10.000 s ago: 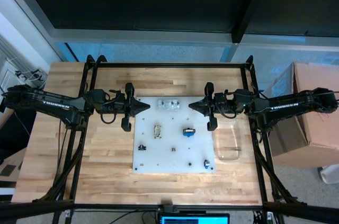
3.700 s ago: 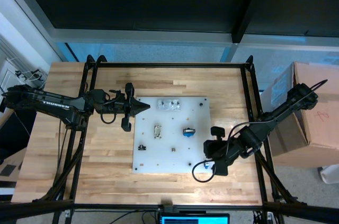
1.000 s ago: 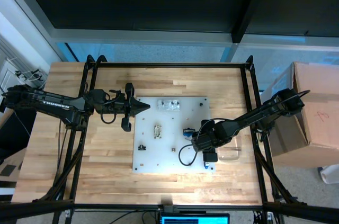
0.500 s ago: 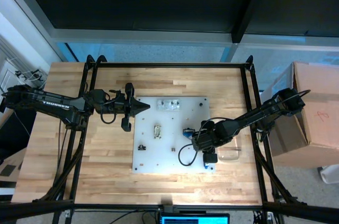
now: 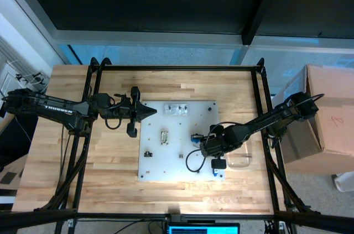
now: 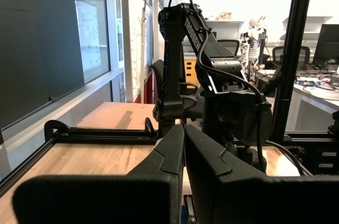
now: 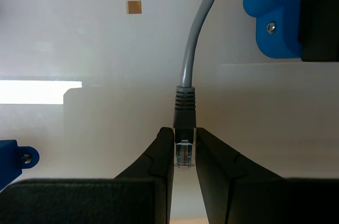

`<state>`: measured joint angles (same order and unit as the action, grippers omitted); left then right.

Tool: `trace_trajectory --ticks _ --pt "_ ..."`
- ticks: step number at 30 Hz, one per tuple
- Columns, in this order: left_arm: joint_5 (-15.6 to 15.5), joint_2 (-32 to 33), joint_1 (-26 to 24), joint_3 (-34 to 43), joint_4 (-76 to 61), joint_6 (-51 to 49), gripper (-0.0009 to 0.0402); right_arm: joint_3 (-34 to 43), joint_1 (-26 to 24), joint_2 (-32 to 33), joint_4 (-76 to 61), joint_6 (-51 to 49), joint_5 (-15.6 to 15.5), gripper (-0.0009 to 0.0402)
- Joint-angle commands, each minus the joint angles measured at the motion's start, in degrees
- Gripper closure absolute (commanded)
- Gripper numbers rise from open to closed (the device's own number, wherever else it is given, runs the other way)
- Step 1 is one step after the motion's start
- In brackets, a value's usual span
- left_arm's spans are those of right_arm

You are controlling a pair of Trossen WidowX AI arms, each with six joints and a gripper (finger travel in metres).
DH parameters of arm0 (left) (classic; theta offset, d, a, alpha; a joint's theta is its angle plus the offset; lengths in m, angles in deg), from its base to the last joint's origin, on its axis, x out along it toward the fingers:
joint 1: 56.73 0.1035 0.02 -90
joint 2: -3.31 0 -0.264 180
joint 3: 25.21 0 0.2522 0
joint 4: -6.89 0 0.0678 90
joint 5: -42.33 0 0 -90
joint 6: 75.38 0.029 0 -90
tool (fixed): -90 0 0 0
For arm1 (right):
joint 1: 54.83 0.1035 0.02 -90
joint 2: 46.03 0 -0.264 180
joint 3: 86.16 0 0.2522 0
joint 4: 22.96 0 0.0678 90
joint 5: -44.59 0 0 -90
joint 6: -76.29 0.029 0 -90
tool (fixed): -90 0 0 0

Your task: Remove the RJ45 connector from the taskboard and place in the container

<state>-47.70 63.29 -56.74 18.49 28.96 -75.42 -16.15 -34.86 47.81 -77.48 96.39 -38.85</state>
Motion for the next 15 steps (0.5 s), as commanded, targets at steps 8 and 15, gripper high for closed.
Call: trace_trajectory --ticks 8,15 --pt "0.02 0.02 0.02 0.02 0.02 0.00 0.0393 0.66 0.22 -5.27 -1.51 0.68 -0.24 0.0391" --pt "0.00 0.00 0.02 0.02 0.02 0.00 0.0393 1.25 1.49 -12.37 -8.61 2.43 -0.20 0.0393"
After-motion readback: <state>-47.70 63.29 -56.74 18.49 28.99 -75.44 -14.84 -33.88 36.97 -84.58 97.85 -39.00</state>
